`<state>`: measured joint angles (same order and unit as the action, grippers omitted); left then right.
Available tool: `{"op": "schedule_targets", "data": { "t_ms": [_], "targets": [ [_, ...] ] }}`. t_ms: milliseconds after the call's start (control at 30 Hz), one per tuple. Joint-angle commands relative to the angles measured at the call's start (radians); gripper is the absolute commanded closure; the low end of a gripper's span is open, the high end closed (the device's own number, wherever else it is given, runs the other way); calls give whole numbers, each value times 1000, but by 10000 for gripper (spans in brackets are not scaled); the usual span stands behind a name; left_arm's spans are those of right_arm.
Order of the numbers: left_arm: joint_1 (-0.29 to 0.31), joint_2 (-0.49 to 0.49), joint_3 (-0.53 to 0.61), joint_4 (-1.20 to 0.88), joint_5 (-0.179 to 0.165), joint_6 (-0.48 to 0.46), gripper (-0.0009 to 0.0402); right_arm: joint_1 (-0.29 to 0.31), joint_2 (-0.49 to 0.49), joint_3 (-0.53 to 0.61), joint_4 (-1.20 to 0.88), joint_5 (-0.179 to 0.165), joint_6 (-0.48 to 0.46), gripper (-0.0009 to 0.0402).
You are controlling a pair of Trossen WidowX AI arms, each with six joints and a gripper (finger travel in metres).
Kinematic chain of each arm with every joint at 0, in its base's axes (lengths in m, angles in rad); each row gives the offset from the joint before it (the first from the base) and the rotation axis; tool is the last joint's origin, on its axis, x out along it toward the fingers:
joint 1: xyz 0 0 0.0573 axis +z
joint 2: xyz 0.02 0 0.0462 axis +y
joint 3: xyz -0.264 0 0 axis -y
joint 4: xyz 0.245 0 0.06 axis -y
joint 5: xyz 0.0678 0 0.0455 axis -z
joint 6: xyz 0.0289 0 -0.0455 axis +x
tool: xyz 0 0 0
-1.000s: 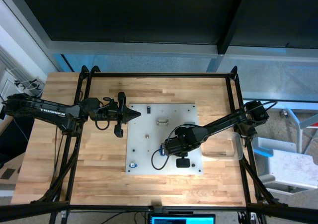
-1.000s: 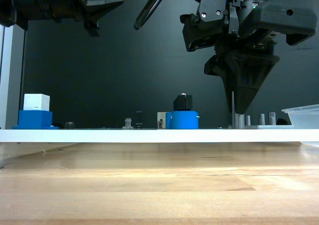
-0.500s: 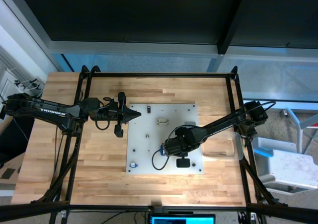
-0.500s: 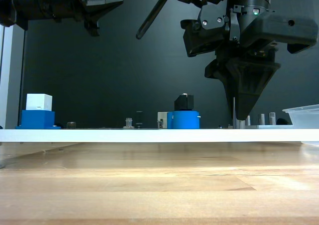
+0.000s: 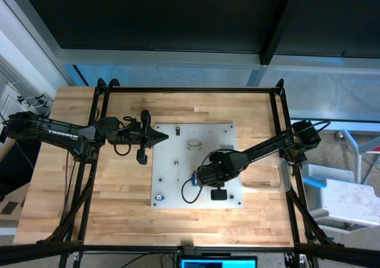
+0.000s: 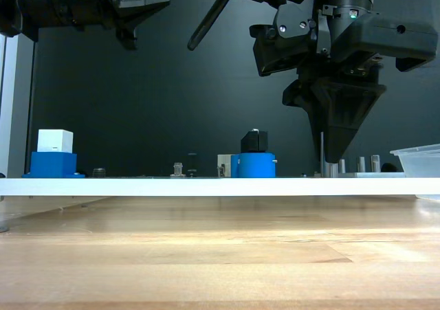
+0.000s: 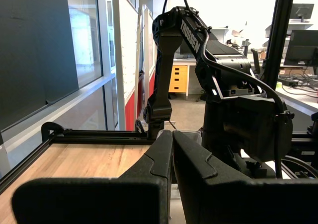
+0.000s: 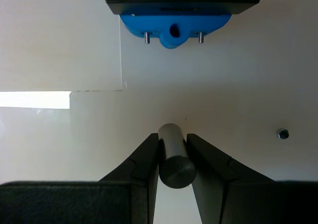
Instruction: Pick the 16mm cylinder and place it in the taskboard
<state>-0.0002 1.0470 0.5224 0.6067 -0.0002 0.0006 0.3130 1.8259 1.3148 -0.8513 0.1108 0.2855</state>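
My right gripper (image 8: 172,138) is shut on the 16mm cylinder (image 8: 175,159), a short grey metal rod held upright between its black fingers. It hangs just above the white taskboard (image 8: 258,85). In the high view the right gripper (image 5: 205,176) is over the near middle of the taskboard (image 5: 172,182). The low view shows its tip (image 6: 333,157) pointing down, with the cylinder's lower end (image 6: 332,168) close to the board's top (image 6: 206,185). My left gripper (image 5: 160,136) hovers high at the board's far left edge, shut and empty (image 7: 172,134).
A clear plastic tray (image 5: 267,176) sits right of the board. On the board stand a blue knob (image 6: 256,165), a blue block with a white cube (image 6: 51,160), thin metal pins (image 6: 361,163) and a blue-based connector (image 8: 174,28) just beyond the cylinder.
The right gripper with the cylinder has shifted very slightly to the right and stays low over the board. The left arm has not moved.
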Motion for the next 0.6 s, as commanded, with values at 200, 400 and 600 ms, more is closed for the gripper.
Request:
{"op": "schedule_targets", "data": {
  "t_ms": [200,400,600],
  "targets": [
    [0,0,0,0,0,0,393,0,-2,-31,34,2,1,368],
    [0,0,0,0,0,0,393,-1,11,-34,39,2,-6,368],
    [0,0,0,0,0,0,393,-1,16,-34,48,2,-7,368]
  ]
}}
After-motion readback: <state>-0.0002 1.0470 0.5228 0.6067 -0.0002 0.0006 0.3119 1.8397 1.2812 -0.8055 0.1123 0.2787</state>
